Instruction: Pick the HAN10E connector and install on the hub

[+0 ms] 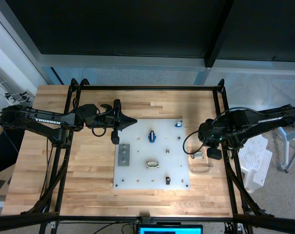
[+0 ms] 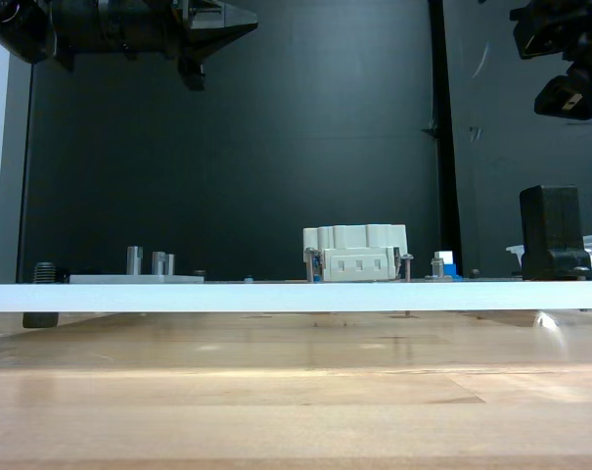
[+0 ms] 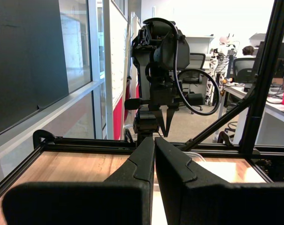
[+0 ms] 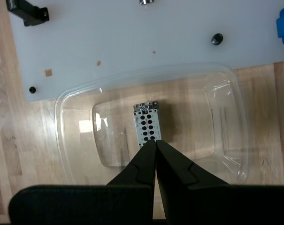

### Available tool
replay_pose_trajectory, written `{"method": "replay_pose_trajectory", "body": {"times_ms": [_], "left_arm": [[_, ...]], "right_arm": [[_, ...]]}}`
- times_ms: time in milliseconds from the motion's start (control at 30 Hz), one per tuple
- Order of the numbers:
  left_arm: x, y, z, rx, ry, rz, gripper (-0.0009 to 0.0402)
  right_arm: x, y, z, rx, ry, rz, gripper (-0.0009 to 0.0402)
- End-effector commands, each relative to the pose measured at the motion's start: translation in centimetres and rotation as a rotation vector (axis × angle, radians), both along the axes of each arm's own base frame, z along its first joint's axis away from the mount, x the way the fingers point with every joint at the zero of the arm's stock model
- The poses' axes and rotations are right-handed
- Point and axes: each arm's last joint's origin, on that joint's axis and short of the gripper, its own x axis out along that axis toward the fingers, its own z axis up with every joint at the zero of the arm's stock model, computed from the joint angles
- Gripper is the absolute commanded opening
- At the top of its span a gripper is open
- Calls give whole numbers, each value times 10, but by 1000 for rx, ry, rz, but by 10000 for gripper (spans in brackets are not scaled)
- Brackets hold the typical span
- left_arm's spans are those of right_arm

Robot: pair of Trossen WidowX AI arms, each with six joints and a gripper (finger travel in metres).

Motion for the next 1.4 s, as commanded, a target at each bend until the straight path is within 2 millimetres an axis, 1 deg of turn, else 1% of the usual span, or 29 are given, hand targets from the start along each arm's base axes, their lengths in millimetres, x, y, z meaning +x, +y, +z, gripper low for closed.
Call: {"method": "replay_pose_trajectory", "body": {"times_ms": [33,133,400,633,800,967,1167,1400], "left_arm": [[0,0,0,0,0,0,0],[0,0,0,0,0,0,0],[0,0,0,0,0,0,0],[0,0,0,0,0,0,0],[0,0,0,0,0,0,0],[0,0,0,0,0,0,0],[0,0,0,0,0,0,0],[0,0,0,0,0,0,0]], "right_arm": [[0,0,0,-5,-1,18,0],[3,1,-3,-16,21,38,0],[21,5,-19,-68,134,79,0],[33,7,-32,-135,205,99,0],[40,9,-42,-149,247,136,0],[43,10,-51,-153,261,154,0],[40,11,-61,-153,273,156,0],[41,12,-70,-139,251,162,0]]}}
